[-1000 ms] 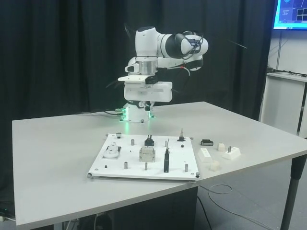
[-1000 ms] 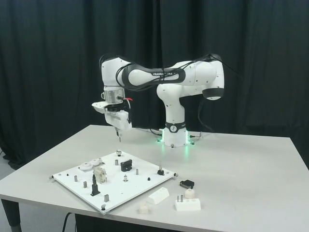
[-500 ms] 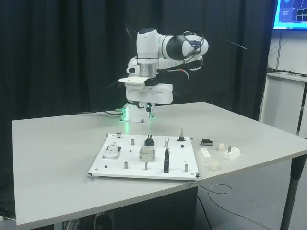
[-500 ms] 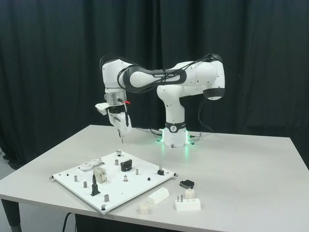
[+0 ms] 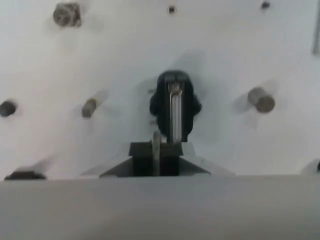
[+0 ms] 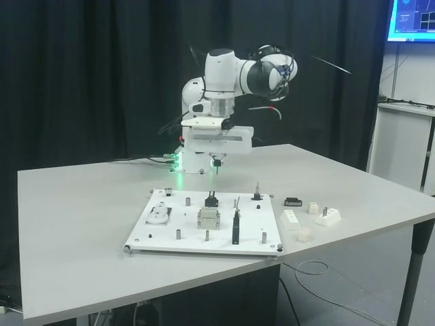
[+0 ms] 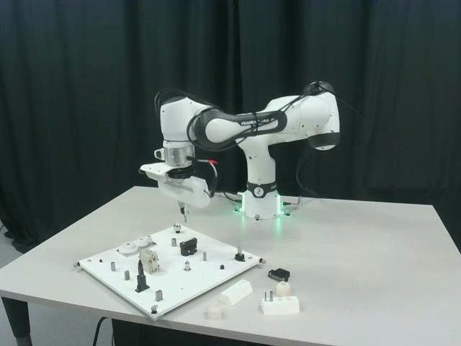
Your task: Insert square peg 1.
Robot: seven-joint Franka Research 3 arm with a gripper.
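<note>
1. The white, flat, square assembly board (image 6: pixel 160 238) lies near the front edge of the matt grey table (image 6: pixel 75 224), raised on small feet at its corners.
2. The gripper (image 7: pixel 182 205) hangs above the board's back edge, its 2 black fingers (image 5: pixel 142 159) clenched on the square peg (image 5: pixel 156 149).
3. The square peg is 1 thin, straight, grey metal bar, held upright with its lower end poking out below the fingertips, well clear of the board.
4. In the wrist view, 1 black rounded holder (image 5: pixel 161 107) sits on the board below the peg, with a shiny metal strip standing in it.
5. Around that holder the wrist view shows 4 short grey cylindrical studs (image 5: pixel 261 99).
6. On the bare table off the board's right edge lie 4 white plastic parts (image 6: pixel 291 219), blocky or rounded, and 1 small black connector (image 6: pixel 293 202).
7. A green light (image 6: pixel 175 161) glows at the foot of the glossy white arm (image 7: pixel 238 126).
</note>
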